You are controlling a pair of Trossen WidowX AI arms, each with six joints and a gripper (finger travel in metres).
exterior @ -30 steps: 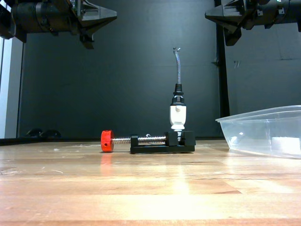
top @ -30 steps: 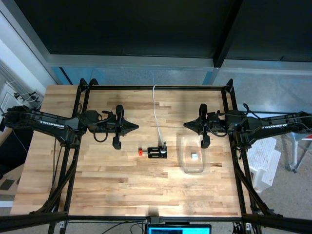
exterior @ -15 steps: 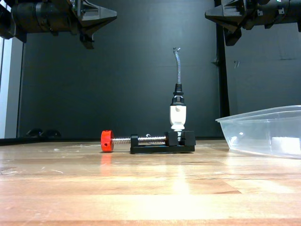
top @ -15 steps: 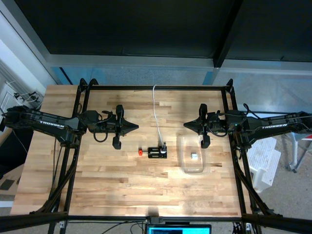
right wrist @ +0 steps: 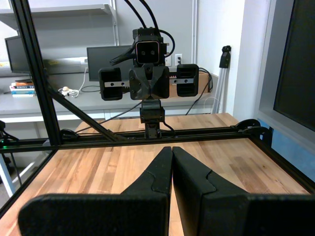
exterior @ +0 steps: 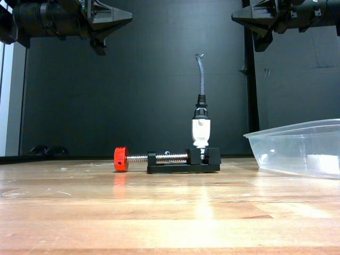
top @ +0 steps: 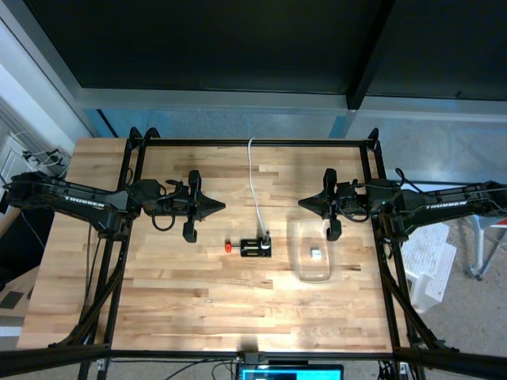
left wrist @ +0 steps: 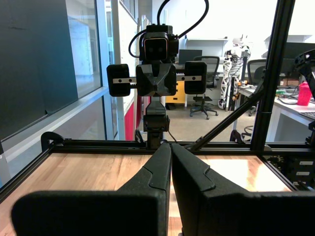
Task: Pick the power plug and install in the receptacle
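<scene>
My biggest risk is going for the wrong thing. I cannot pick out the power plug as a loose piece anywhere on the table [top: 198, 301]. The clear tray [exterior: 297, 146], at 3 o'clock from the vise [exterior: 183, 161], shows only a small white cube [top: 315, 253], which is not my target. A black collar sits on top of the receptacle [exterior: 201, 130], and I cannot tell whether that is the plug or part of the cable [top: 253, 178]. If I descend on a guess, I could hit the tray wall. I could also snag the cable running off toward 12 o'clock and tip the upright socket in its clamp.

Both my arms reach inward, level and high above the wood. My left gripper [top: 220, 207] hangs at 10 o'clock from the vise and my right gripper [top: 302, 203] at 2 o'clock, the tips facing each other and well apart. Each pair of jaws is pressed together and holds nothing, so I judge they must spread before any pick.
</scene>
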